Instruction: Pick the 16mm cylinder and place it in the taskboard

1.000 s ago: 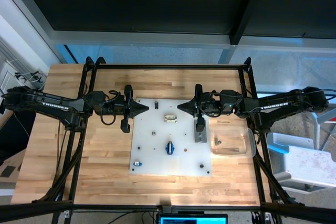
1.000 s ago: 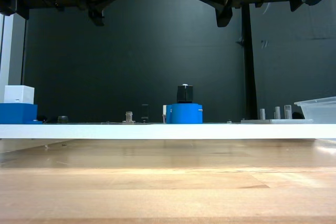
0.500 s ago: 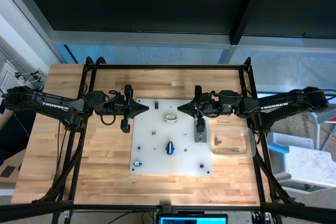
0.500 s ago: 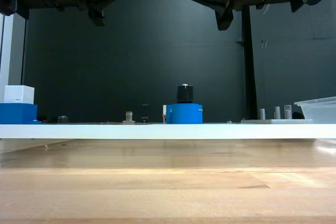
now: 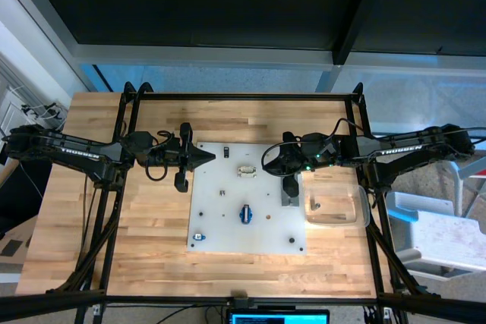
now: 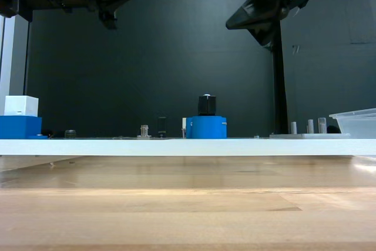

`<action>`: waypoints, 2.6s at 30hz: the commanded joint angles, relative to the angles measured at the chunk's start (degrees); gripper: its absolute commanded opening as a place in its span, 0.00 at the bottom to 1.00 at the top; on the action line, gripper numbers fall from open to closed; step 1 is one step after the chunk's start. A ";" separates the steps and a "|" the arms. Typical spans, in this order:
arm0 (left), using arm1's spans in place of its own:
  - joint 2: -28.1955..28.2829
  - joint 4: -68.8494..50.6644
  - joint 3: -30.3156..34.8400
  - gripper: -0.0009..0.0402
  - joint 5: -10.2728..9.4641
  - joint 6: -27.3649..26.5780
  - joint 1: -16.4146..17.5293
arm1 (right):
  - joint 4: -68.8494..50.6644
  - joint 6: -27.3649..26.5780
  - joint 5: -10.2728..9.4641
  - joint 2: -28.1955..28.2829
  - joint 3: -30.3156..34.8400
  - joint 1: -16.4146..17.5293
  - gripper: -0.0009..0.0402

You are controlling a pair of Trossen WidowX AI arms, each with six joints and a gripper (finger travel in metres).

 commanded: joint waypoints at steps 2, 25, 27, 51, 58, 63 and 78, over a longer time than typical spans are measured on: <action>0.00 0.00 0.02 0.02 0.02 0.02 0.02 | -9.40 0.02 0.04 0.00 2.86 1.64 0.02; 0.00 0.00 0.02 0.02 0.02 0.02 0.02 | -44.41 9.81 0.11 0.00 9.33 9.03 0.02; 0.00 -0.02 0.02 0.02 0.02 0.02 0.00 | -47.04 10.14 0.11 -0.02 9.33 9.75 0.02; 0.00 0.00 0.02 0.02 0.02 0.02 0.00 | -56.39 14.86 0.20 0.13 9.03 17.33 0.02; 0.00 0.00 0.02 0.02 0.02 0.02 0.00 | -56.24 15.74 0.83 0.11 7.63 17.90 0.02; 0.00 0.00 0.02 0.02 0.02 0.02 0.00 | -56.15 15.89 1.25 0.11 7.19 18.51 0.07; 0.00 0.00 0.02 0.02 0.02 0.02 0.00 | -54.40 19.96 3.72 0.09 5.57 20.26 0.47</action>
